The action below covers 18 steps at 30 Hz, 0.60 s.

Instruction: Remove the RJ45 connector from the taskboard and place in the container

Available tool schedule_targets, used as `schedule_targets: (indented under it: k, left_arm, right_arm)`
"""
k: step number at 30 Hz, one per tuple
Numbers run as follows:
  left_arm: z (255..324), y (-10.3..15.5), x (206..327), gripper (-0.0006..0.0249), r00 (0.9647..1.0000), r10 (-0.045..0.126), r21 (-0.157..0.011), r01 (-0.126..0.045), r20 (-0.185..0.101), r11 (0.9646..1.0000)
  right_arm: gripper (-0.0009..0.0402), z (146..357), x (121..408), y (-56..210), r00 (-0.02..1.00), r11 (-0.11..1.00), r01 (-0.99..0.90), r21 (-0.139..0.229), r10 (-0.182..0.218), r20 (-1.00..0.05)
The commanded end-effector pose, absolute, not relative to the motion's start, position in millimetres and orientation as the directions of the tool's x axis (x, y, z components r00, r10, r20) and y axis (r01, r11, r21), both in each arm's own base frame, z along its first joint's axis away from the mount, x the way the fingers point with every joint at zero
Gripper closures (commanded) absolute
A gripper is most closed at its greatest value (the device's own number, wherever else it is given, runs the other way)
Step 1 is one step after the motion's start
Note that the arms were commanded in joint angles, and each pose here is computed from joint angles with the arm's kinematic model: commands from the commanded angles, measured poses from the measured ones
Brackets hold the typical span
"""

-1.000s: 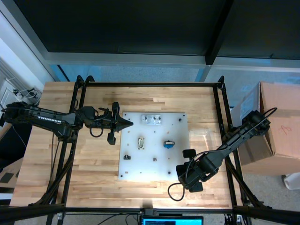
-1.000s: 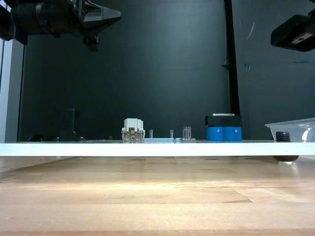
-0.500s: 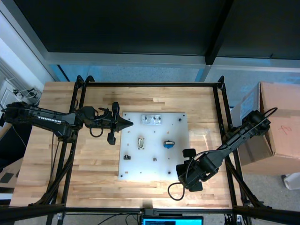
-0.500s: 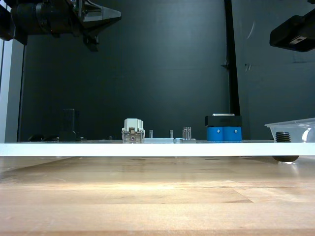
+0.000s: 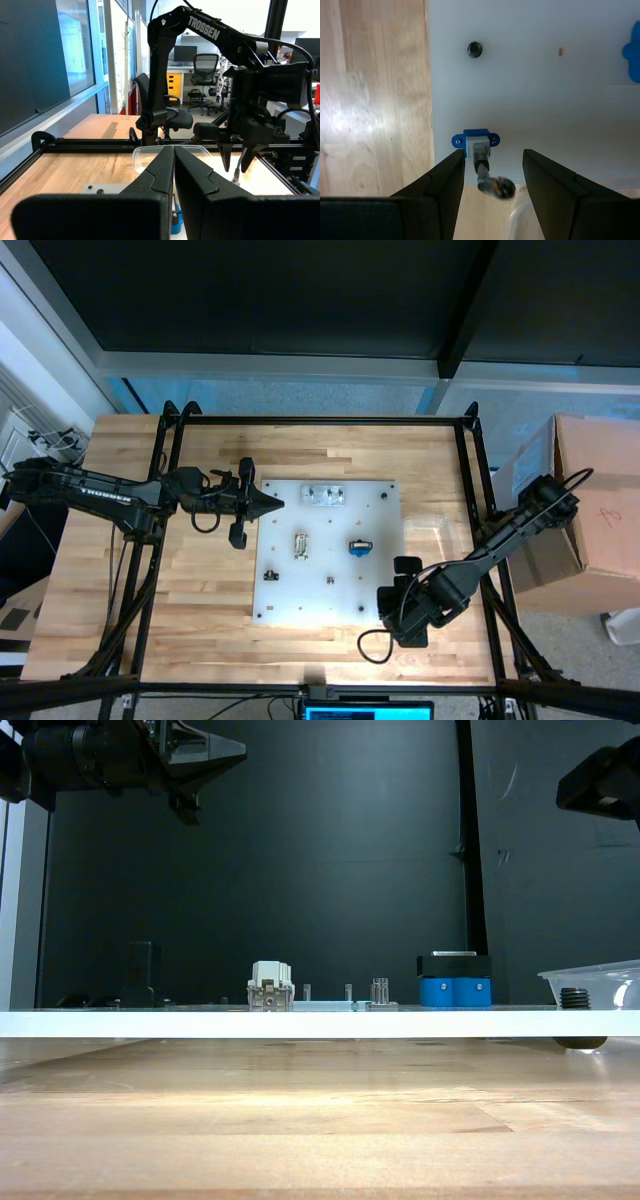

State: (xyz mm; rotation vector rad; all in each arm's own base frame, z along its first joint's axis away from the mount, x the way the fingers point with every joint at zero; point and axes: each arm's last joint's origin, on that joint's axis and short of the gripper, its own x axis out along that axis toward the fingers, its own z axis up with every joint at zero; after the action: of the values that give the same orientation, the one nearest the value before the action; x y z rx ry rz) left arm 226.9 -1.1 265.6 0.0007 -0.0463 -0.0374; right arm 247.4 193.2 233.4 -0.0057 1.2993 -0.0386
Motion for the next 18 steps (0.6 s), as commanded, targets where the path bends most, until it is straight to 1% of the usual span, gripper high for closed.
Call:
schedule_targets:
  k: [1,5,11,16,18]
  left_arm:
    - [265.7,-1.0,227.0,0.0243,0.9982,-0.037,0.002,0.037,0.047,0.9993]
    - [265.7,-1.1,227.0,0.0243,0.9982,-0.038,0.002,0.038,0.047,0.9993]
    - [265.7,-1.0,227.0,0.0243,0.9982,-0.037,0.002,0.037,0.047,0.9993]
    - [265.7,-1.0,227.0,0.0243,0.9982,-0.037,0.002,0.037,0.047,0.9993]
    - [265.7,-1.1,227.0,0.0243,0.9982,-0.038,0.002,0.038,0.047,0.9993]
  right_arm:
    - [0.0225,235,245,192,0.280,1.000,0.026,-0.014,-0.021,-0.960]
    - [0.0218,233,243,191,0.283,0.999,0.041,-0.007,-0.018,-0.959]
    - [0.0203,221,243,192,0.305,0.999,0.037,0.014,0.002,-0.952]
    - [0.0192,215,241,191,0.300,0.999,0.037,0.009,-0.003,-0.954]
    - [0.0191,211,240,191,0.302,0.999,0.035,0.013,0.001,-0.953]
